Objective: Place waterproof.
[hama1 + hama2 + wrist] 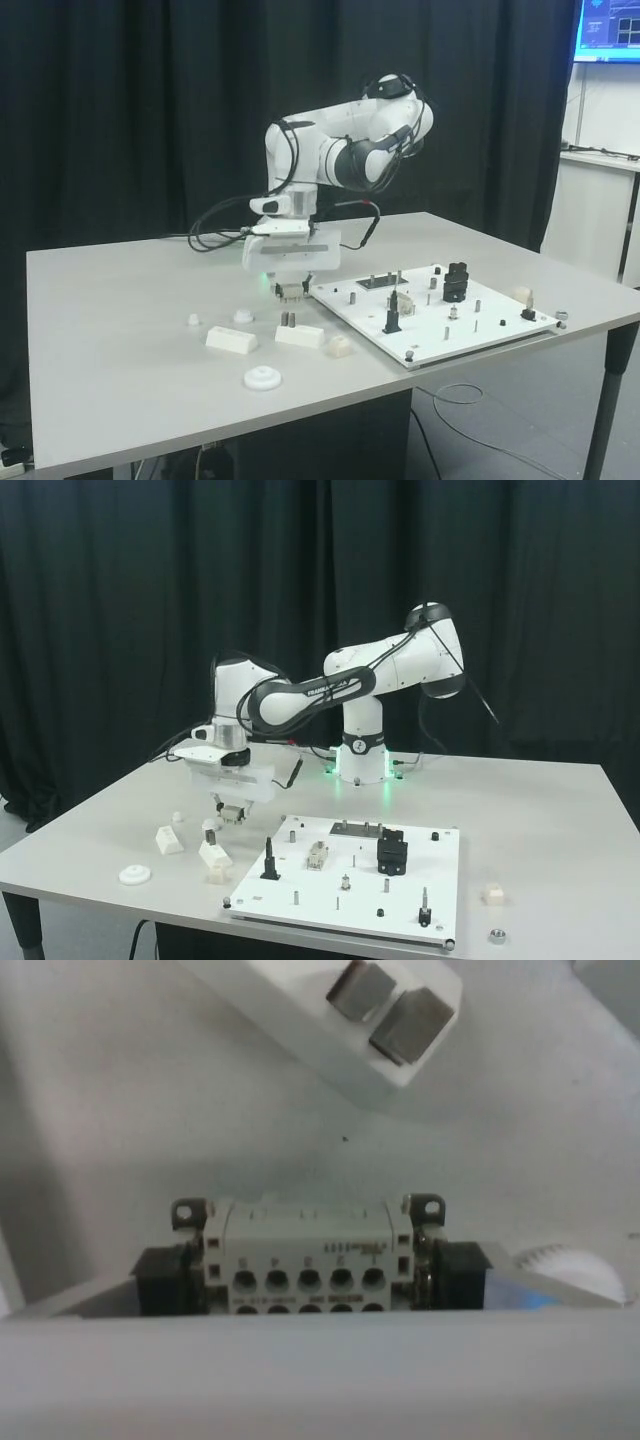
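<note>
Item: connector (308, 1260), a grey-white block with a row of round sockets and black clamps at each end, taken to be the "waterproof" part. Location: lower centre of the wrist view, held between the fingers of the hand (310, 1280), which are closed on its two short ends; its long axis runs across the fingers. In the first room view the hand (291, 290) hangs just left of centre, low over the counter (120, 300) and just beside the near-left edge of the white board (440, 330). In the second room view the connector (232, 814) sits left of centre under the hand, apart from the counter. Adjacent: white block (330, 1020) with two grey prongs, upper centre of the wrist view; white gear (262, 378), lower centre-left. Judgement: the board lies right of the hand in the first room view, so the placing move likely heads that way; which seat is meant cannot be told.
</note>
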